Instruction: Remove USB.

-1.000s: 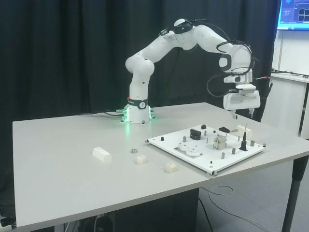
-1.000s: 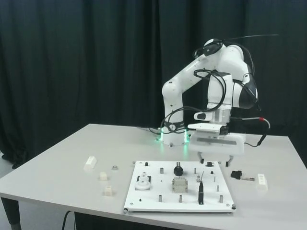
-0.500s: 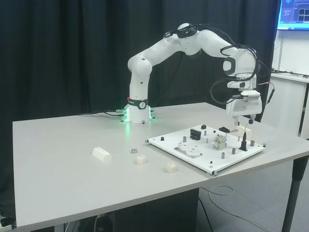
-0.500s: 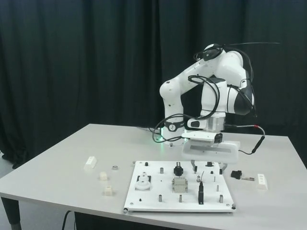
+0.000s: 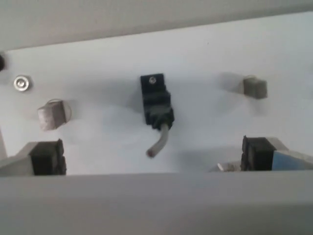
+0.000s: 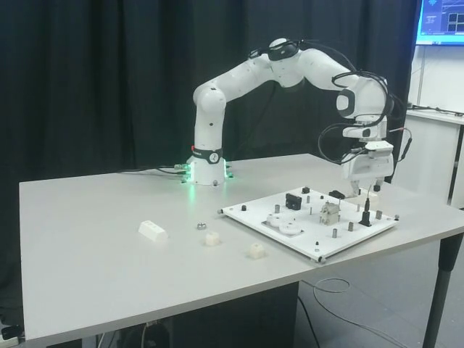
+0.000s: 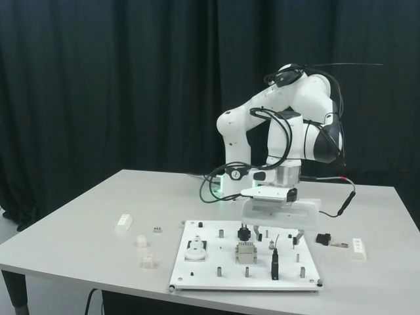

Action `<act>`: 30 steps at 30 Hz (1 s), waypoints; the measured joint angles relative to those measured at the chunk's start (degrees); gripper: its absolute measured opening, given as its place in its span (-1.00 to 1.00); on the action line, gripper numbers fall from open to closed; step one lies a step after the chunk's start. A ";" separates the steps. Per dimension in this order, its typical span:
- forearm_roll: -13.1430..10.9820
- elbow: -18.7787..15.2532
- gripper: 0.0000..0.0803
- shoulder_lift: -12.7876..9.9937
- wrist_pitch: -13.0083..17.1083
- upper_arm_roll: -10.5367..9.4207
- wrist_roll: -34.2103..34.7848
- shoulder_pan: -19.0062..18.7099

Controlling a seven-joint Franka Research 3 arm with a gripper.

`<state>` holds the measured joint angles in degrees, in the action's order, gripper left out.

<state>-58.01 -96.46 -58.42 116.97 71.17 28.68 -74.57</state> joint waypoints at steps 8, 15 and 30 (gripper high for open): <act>-0.08 1.84 0.99 -0.67 -0.78 -0.07 -1.08 1.57; -0.10 2.76 0.75 -0.90 -1.64 -0.33 -1.26 2.61; -0.70 4.50 -0.56 -1.20 -3.75 -0.96 -1.26 4.82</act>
<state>-58.71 -91.96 -59.62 113.22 70.20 27.42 -69.75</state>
